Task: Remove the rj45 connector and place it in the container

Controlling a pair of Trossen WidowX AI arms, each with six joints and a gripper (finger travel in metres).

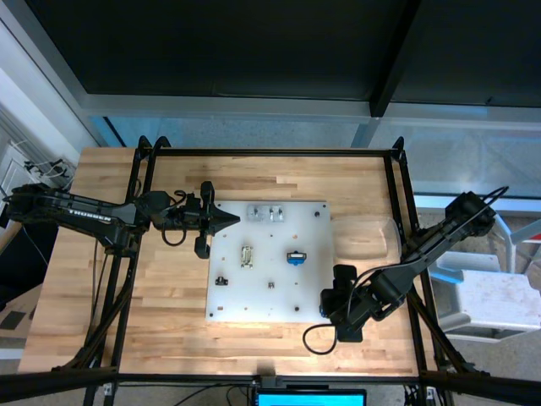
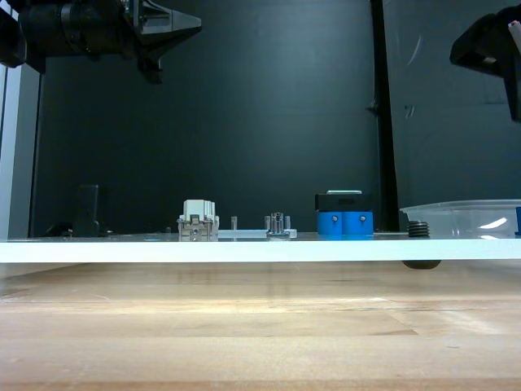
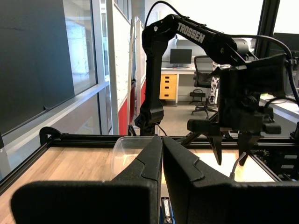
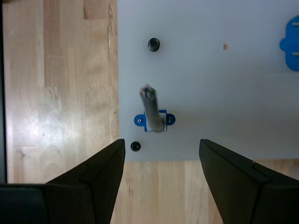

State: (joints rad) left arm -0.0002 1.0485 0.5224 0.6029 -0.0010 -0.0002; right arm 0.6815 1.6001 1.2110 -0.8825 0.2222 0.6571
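- Black left gripper first: it hangs high over the far-left edge of the white board, fingers pinched together with nothing between them. Looks parked to me, up and out of the way so it doesn't crowd the work.
- White board carries the usual clutter: a pale grey connector left of middle, the blue-and-black block a bit to its right, and two clear bits along the far edge. None of that is what we're after.
- The rj45 connector is at the near-right corner of the board. It's plugged into a small blue-eared socket, with a short grey cable stub and coloured wire ends sticking up toward the camera. Not pulled yet, I'd say. From the high view it's hidden under the right arm.
- The right gripper hovers straight above it, jaws spread wide and empty. My read is it's lined up like that so it can drop and pinch the stub.
- Watch-outs: a black screw post sits just beside the socket by the board edge, and a second post stands further in. The near one could catch a finger on the way down.
- The container is the clear tub on the wooden tabletop, just off the board's right edge and farther back than the gripper. The path over looks open, with only the tub's rim to clear.
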